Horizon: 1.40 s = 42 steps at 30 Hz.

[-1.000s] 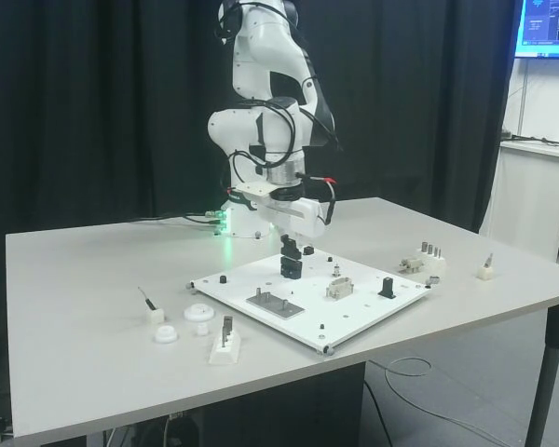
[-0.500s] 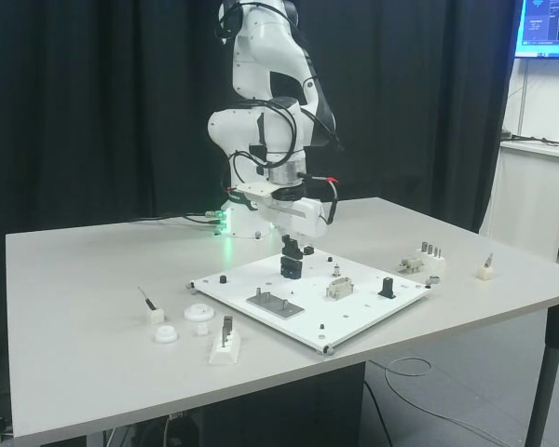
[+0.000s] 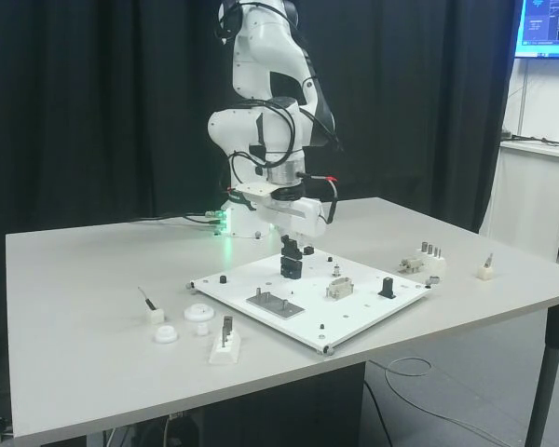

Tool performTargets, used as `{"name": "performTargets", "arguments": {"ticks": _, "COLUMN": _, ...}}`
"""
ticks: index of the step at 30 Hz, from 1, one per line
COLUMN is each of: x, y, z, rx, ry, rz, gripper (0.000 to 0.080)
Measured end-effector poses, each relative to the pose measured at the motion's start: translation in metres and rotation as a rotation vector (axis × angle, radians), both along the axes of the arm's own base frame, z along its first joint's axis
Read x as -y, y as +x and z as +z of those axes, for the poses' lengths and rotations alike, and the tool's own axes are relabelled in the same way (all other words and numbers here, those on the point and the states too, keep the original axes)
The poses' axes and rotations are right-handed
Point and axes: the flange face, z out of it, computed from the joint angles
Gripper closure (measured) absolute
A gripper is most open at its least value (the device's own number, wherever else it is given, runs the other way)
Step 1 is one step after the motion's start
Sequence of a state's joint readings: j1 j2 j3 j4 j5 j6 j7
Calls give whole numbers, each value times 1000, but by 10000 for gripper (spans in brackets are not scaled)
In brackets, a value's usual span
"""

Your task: Insert D-SUB.

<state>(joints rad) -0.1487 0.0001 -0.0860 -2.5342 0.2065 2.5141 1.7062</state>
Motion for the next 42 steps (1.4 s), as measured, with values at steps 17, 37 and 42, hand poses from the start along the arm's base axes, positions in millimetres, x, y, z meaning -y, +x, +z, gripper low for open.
{"name": "performTargets", "arguments": {"ticks": 17, "x": 4, "y": -1, "z": 0, "rx": 2, "ry": 2, "rz": -10, "gripper": 425}}
{"name": "performTargets", "arguments": {"ticks": 37, "x": 5, "y": -2, "z": 0, "rx": 0, "ry": 12, "rz": -24, "gripper": 425}}
{"name": "performTargets", "arguments": {"ticks": 42, "x": 5, "y": -2, "z": -1, "rx": -3, "ry": 14, "rz": -25, "gripper": 425}}
